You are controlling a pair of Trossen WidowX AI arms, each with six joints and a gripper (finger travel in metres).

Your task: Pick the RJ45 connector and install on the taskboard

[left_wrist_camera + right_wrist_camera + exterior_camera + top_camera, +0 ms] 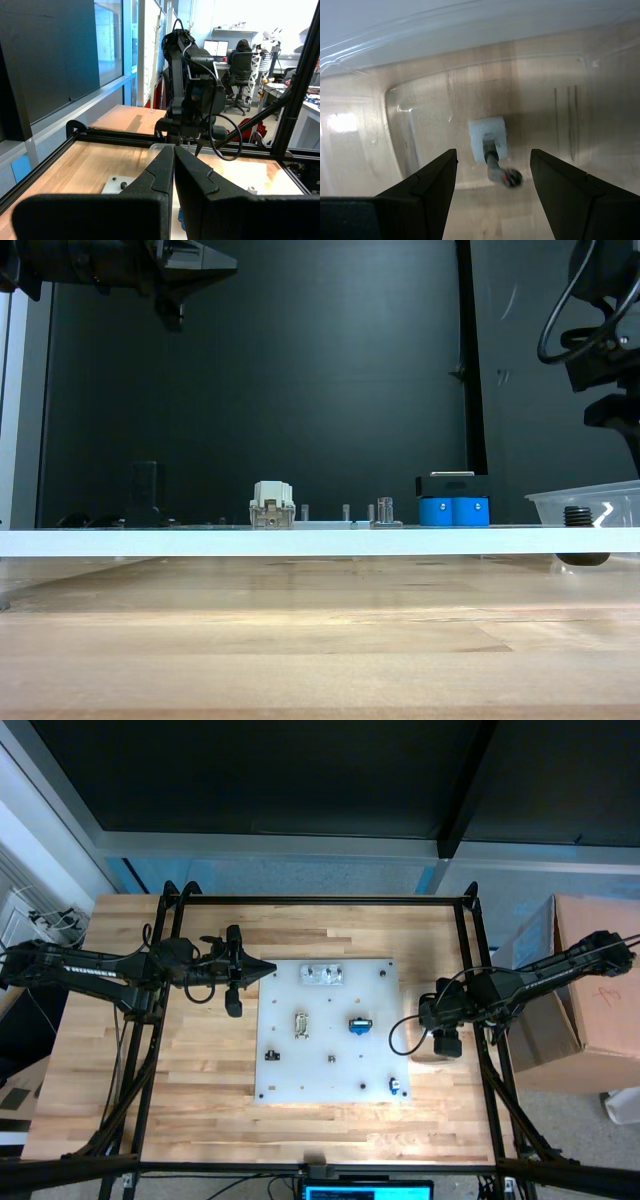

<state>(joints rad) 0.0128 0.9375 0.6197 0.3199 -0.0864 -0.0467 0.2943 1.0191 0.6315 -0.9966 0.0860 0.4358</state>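
RJ45 connector [488,140] lies in tray [560,502] beneath wide right claw [492,151]; closed left claw [173,149] hovers by taskboard [320,1065].

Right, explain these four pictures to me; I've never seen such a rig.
Two black robot arms stand at the edges of a wooden table. One picture looks down from above, one looks level along the table-top, and two come from cameras on the arms' wrists. On the table lies a white square task board carrying small fittings. The left gripper hangs shut and empty by the board's left edge. The right gripper hangs open over a clear plastic tray beside the board. In that tray lies the small pale RJ45 connector, free, held by nothing.
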